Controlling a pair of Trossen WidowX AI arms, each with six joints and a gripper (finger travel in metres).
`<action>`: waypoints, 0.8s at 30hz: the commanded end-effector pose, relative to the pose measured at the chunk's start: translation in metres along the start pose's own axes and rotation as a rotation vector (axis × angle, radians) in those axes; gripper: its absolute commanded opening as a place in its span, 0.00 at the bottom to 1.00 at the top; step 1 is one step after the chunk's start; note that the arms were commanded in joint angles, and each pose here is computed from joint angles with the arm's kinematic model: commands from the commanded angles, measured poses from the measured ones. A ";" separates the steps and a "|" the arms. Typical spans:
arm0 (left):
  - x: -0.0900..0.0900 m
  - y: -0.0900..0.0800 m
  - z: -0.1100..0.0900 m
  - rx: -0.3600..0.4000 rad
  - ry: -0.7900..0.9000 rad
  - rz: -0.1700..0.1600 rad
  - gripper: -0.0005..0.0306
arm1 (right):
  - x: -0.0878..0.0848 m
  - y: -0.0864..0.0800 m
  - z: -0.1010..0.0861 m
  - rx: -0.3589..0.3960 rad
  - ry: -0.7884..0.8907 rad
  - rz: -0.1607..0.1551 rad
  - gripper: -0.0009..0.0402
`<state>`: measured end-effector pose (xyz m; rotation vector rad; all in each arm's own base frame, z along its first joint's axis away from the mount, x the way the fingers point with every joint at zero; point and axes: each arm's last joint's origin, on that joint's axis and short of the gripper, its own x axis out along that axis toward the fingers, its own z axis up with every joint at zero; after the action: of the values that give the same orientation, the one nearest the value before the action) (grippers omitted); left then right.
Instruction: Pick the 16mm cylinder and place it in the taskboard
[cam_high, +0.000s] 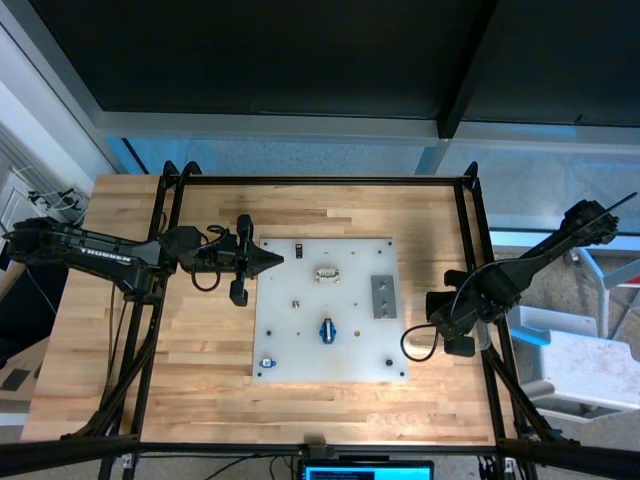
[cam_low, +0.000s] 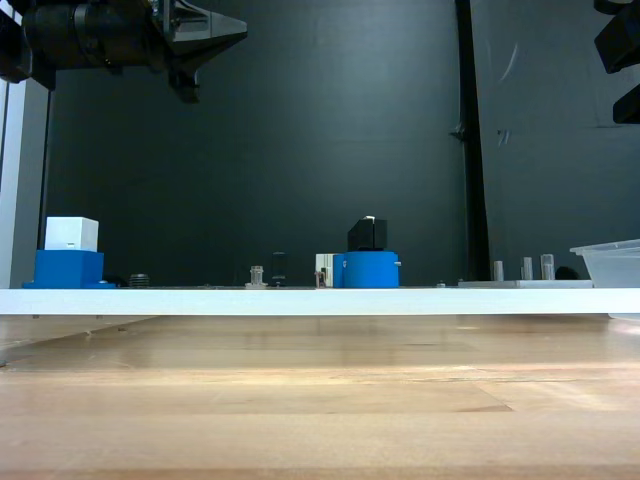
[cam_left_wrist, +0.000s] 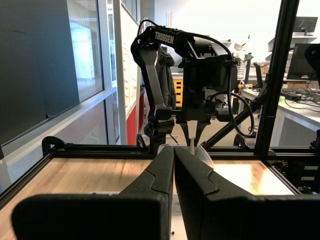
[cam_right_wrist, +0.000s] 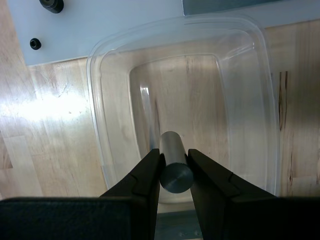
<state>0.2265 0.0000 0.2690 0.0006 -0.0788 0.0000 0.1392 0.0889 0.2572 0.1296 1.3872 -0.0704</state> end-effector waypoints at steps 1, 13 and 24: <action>0.000 0.000 0.000 0.000 0.000 0.000 0.02 | 0.000 0.000 0.000 -0.001 -0.001 0.000 0.09; 0.000 0.000 0.000 0.000 0.000 0.000 0.02 | 0.001 0.002 0.003 -0.013 -0.018 0.013 0.09; 0.000 0.000 0.000 0.000 0.000 0.000 0.02 | 0.005 0.007 0.016 -0.026 -0.015 0.005 0.09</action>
<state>0.2265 0.0000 0.2690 0.0006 -0.0784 0.0000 0.1546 0.0936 0.2542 0.1222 1.3665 -0.0513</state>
